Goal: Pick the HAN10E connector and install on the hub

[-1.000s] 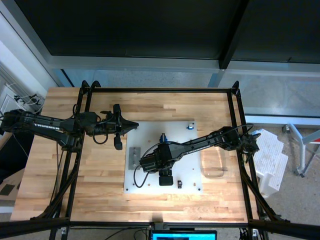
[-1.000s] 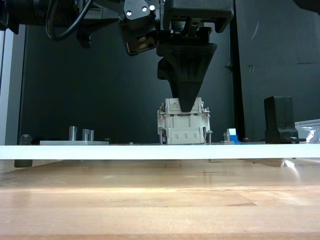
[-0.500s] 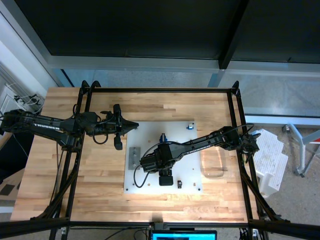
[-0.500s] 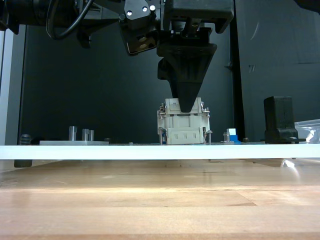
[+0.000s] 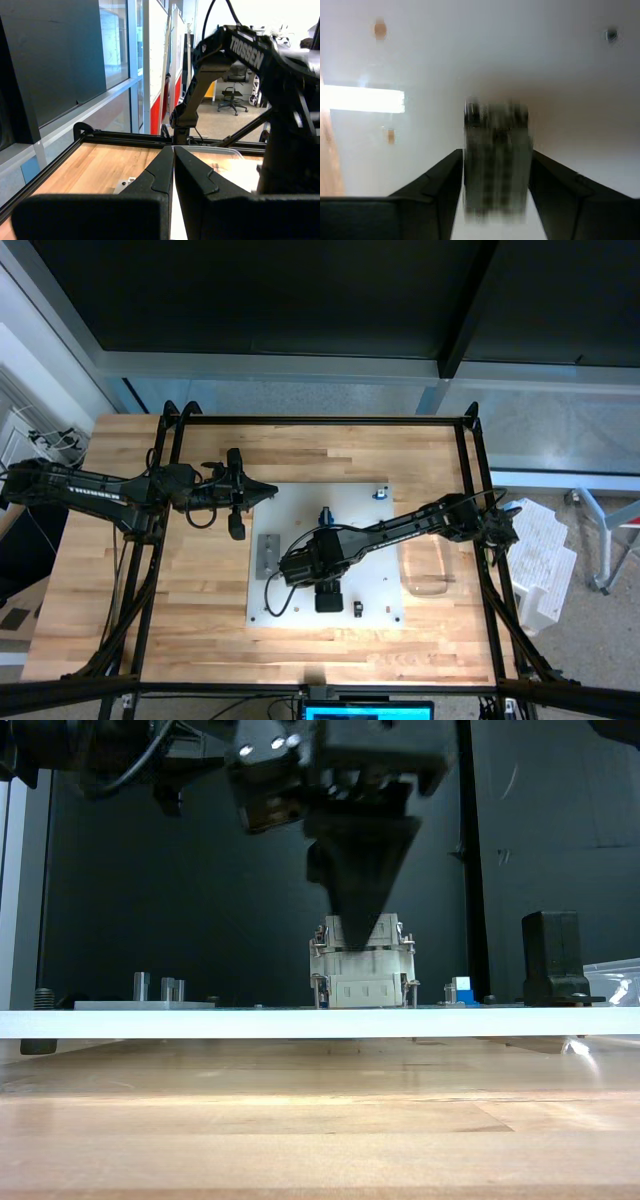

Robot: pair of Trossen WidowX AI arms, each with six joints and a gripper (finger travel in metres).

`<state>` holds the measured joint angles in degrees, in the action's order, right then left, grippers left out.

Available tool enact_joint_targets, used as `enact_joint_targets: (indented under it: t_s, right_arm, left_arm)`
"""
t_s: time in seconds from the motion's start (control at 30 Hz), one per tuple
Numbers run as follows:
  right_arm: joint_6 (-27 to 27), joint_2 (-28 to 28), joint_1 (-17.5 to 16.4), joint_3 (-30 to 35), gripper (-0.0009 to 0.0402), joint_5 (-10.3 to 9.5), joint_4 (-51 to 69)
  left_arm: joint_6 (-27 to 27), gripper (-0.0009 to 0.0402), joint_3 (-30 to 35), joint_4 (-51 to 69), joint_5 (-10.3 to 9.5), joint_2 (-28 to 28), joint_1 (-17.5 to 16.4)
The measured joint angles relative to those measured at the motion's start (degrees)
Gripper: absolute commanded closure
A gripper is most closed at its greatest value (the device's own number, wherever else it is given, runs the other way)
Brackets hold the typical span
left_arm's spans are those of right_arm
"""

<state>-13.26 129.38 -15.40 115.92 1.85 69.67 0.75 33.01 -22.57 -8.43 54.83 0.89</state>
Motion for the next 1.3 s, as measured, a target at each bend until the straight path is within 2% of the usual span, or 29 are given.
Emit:
enact_joint_targets:
  t_s: [0.13, 0.23, 0.37, 0.47, 0.53, 0.9, 1.07, 1.2, 1.3]
  right_arm:
    - [-0.1, -0.9, 0.0, 0.1, 0.0121, 0.22, 1.0]
    - [-0.1, -1.4, 0.0, 0.1, 0.0102, 0.31, 1.6]
    - [-0.1, -2.8, 0.0, 0.0, 0.0098, 0.35, 1.7]
    - [0.1, -5.1, 0.0, -0.7, 0.0103, 1.51, 1.7]
    - [0.3, -7.0, 0.0, -2.1, 0.0110, 1.62, 1.2]
    - [0.2, -22.8, 0.0, -23.7, 0.0184, 1.70, -17.6]
    - [0.6, -26.8, 0.1, -27.9, 0.0225, 1.81, -20.0]
    - [2.9, -29.0, 0.6, -29.8, 0.0275, 4.44, -22.3]
    - [5.6, -32.0, 2.1, -32.1, 0.0318, 4.46, -28.7]
  left_arm:
    - [0.0, 0.0392, 0.0, 0.0, 0.00, 0.0, 0.0]
    - [0.0, 0.0392, 0.0, 0.0, 0.00, 0.0, 0.0]
    - [0.0, 0.0392, 0.0, 0.0, 0.00, 0.0, 0.0]
    - [0.0, 0.0392, 0.0, 0.0, 0.00, 0.0, 0.0]
    - [0.0, 0.0392, 0.0, 0.1, 0.00, 0.0, 0.0]
    - [0.0, 0.0392, 0.0, 0.0, 0.00, 0.0, 0.0]
    - [0.0, 0.0392, 0.0, 0.0, 0.02, 0.0, 0.0]
    - [0.0, 0.0392, 0.0, 0.0, 0.02, 0.0, 0.0]
    - [0.0, 0.0392, 0.0, 0.0, 0.02, 0.0, 0.0]
